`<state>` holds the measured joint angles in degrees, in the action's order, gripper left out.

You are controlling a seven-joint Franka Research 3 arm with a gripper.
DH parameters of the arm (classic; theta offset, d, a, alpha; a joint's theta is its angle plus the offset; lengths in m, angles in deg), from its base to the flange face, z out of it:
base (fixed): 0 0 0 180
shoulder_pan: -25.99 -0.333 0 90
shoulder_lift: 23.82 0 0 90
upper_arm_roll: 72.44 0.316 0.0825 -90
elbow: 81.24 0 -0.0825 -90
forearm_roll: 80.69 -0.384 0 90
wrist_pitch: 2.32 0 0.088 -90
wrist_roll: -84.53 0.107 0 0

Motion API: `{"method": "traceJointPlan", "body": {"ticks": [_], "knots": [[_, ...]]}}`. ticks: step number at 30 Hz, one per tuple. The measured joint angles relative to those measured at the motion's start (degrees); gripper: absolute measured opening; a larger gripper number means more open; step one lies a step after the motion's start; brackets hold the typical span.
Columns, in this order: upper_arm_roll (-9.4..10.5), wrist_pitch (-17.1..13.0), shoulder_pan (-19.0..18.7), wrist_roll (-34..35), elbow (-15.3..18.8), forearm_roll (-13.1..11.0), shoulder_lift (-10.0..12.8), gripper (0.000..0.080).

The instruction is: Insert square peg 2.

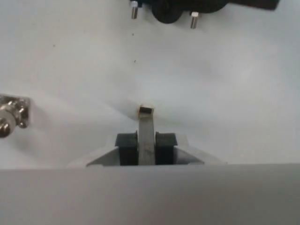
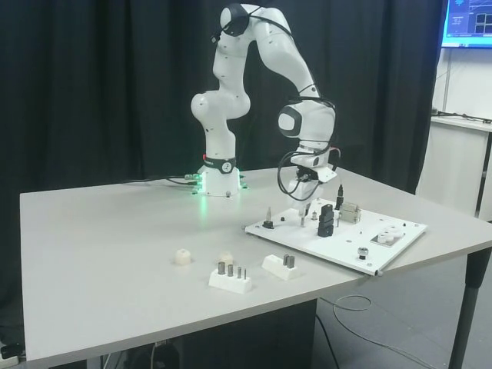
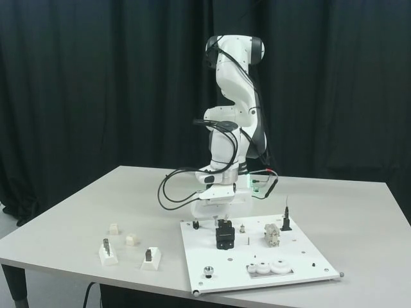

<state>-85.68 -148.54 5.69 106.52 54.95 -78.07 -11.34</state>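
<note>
Grey metal, flat-sided and straight, the square peg (image 1: 146, 140) is clamped between the two black pads of the tool (image 1: 146, 146). Its lower end meets a small square hole (image 1: 146, 110) in the smooth white board (image 2: 342, 247); how deep it sits I cannot tell. The board lies flat on the matte grey table (image 2: 100, 246) and carries a black block (image 3: 224, 235), two round white gears (image 3: 270, 267) and thin upright pins. Beside the board, on the table, two white holders (image 2: 231, 279) with short grey pegs stand well apart from the tool.
</note>
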Motion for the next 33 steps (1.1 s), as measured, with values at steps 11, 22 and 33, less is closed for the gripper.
{"method": "traceJointPlan", "body": {"ticks": [11, 22, 33], "knots": [[0.00, 3.16, 0.00, 0.00, -1.99, -0.17, -0.54, 0.0075], [0.00, 4.32, 0.05, 0.01, -2.51, -0.50, -0.74, 0.0075], [0.00, 4.31, 0.32, 0.01, -2.54, -1.53, -0.68, 0.0075]]}}
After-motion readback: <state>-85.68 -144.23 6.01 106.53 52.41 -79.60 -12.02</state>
